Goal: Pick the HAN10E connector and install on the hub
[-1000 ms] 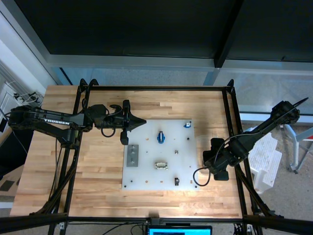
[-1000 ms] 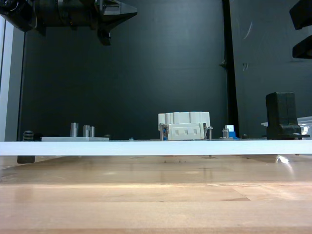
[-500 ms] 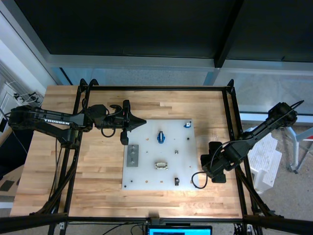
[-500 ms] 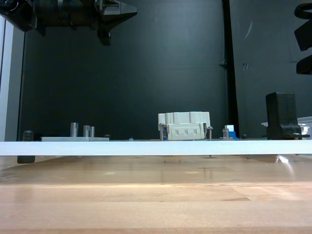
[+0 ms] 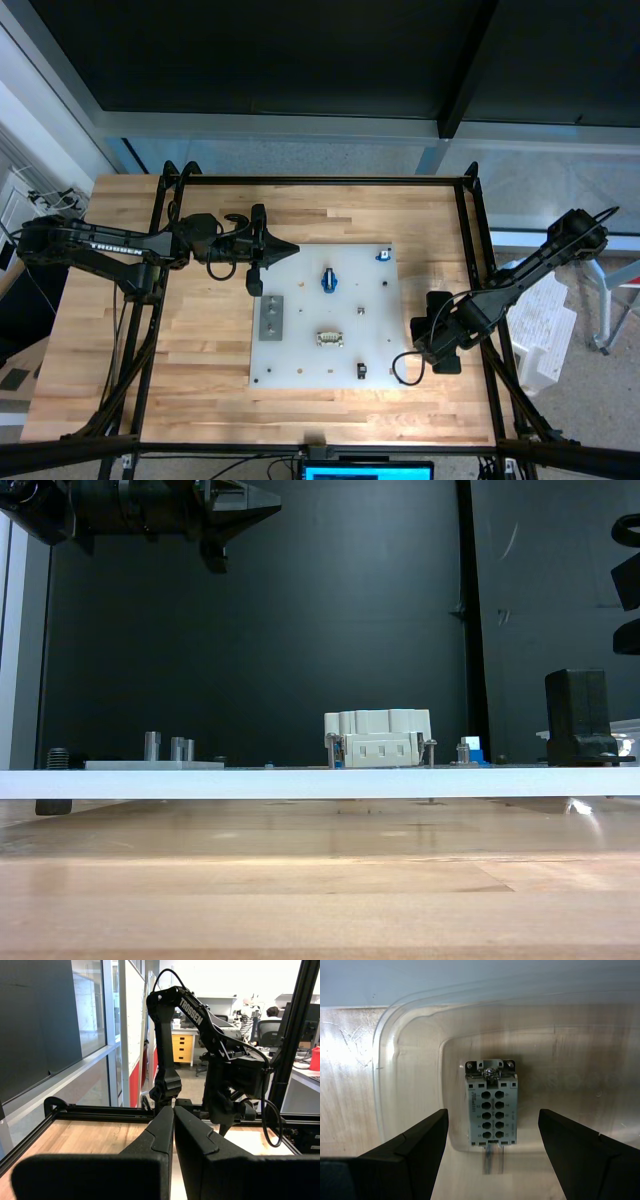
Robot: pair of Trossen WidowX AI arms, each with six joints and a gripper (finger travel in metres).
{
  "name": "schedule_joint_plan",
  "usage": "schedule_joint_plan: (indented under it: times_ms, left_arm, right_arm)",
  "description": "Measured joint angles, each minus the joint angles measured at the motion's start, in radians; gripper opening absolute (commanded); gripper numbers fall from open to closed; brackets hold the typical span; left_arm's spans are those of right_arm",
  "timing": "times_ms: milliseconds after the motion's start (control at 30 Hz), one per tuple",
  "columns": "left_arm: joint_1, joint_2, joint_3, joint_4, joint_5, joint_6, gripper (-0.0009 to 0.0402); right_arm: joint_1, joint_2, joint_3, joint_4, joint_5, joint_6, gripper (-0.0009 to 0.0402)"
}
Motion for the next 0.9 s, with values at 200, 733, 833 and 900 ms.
schedule_joint_plan:
  times_ms: [200,733,833,900]
  left_arm:
    - [0.0,0.0,0.0,0.0,0.0,0.0,0.0]
    - [0.0,0.0,0.0,0.0,0.0,0.0,0.0]
    - [0.0,0.0,0.0,0.0,0.0,0.0,0.0]
    - [0.0,0.0,0.0,0.0,0.0,0.0,0.0]
  right_arm:
    - [0.0,0.0,-0.026,0.037,0.0,0.0,0.0252]
    - [0.0,0.0,-0.043,0.042,0.0,-0.005,0.0147]
    - [0.0,0.0,-0.046,0.045,0.0,-0.008,0.0107]
    - [0.0,-0.001,-0.046,0.046,0.001,-0.008,0.0081]
